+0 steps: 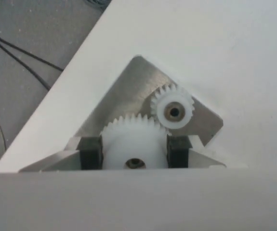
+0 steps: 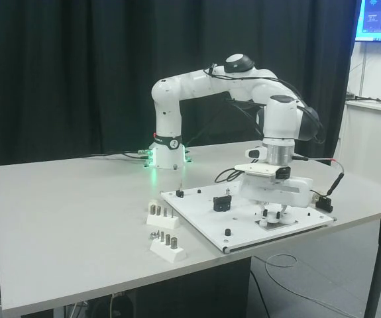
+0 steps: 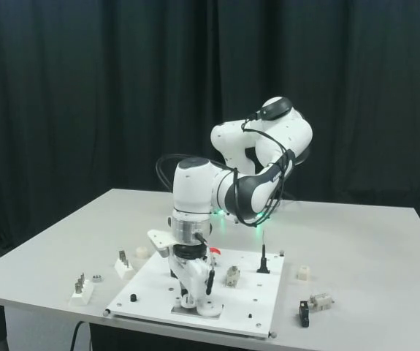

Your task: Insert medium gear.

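Jaws pinch the medium gear (image 1: 134, 144) between both black pads (image 1: 89, 152) in the wrist view, its teeth meeting the small gear (image 1: 173, 110) seated on the grey plate (image 1: 121, 94); I judge it held low so it can mesh and drop onto its shaft; first room view, the gripper (image 2: 270, 211) sits over the white board (image 2: 207, 225) on the table (image 2: 64, 212); second room view agrees; no writing I can read.

White medium gear (image 1: 134, 144) sits flat, teeth meshing a smaller gear (image 1: 173, 107).
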